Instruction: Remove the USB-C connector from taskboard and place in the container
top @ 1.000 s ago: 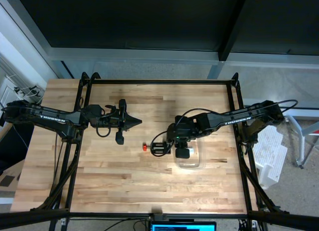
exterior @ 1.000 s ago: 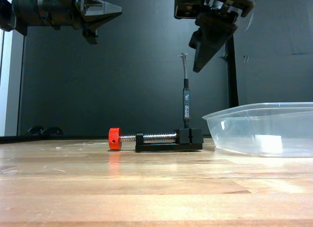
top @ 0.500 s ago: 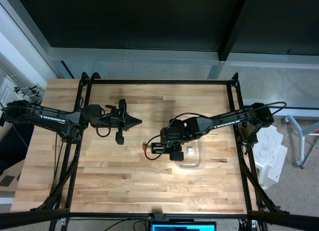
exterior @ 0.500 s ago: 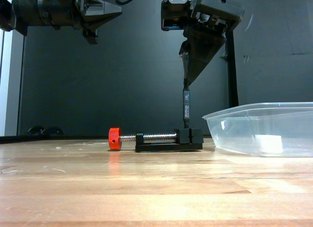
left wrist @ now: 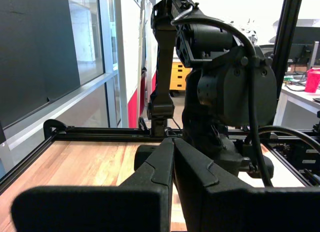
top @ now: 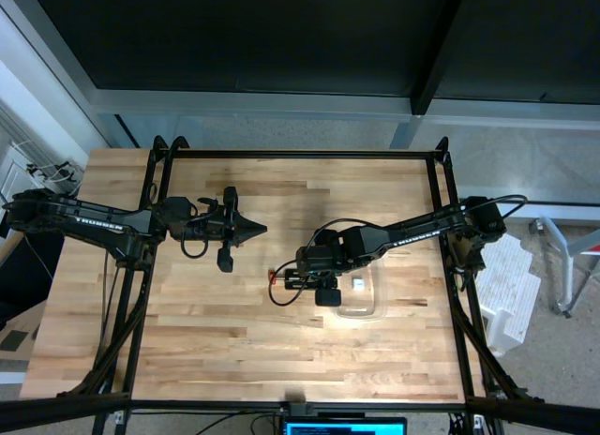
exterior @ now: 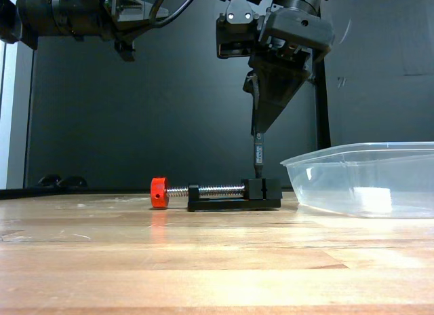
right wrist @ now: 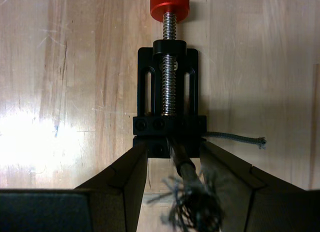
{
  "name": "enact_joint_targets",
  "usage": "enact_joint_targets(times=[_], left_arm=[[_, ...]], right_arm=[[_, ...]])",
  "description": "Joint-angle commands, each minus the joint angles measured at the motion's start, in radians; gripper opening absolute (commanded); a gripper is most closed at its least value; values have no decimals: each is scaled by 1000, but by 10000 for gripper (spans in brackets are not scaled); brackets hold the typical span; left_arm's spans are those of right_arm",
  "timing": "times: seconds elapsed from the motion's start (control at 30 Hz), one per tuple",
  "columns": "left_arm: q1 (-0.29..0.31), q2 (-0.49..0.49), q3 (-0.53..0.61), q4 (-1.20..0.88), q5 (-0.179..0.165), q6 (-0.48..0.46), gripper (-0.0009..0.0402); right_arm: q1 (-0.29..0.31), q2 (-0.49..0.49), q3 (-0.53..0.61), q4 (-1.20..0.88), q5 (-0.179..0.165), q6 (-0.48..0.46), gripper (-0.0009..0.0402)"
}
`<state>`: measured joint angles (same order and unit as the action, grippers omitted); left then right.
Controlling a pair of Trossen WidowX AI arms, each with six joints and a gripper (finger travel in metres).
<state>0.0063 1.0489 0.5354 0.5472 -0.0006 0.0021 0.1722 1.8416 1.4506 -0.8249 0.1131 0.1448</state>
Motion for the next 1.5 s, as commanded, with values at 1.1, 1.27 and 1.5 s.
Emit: enact_joint_targets(times=[1.1, 1.27, 1.5], left_arm=[[0, 0, 0, 0, 0, 0, 0], [0, 0, 0, 0, 0, 0, 0], [0, 0, 0, 0, 0, 0, 0]], right_arm=[[-3, -2, -1, 14, 0, -32, 0], [-4, -15, -1, 13, 0, -35, 0], [-4, -37, 7, 10, 0, -35, 0]])
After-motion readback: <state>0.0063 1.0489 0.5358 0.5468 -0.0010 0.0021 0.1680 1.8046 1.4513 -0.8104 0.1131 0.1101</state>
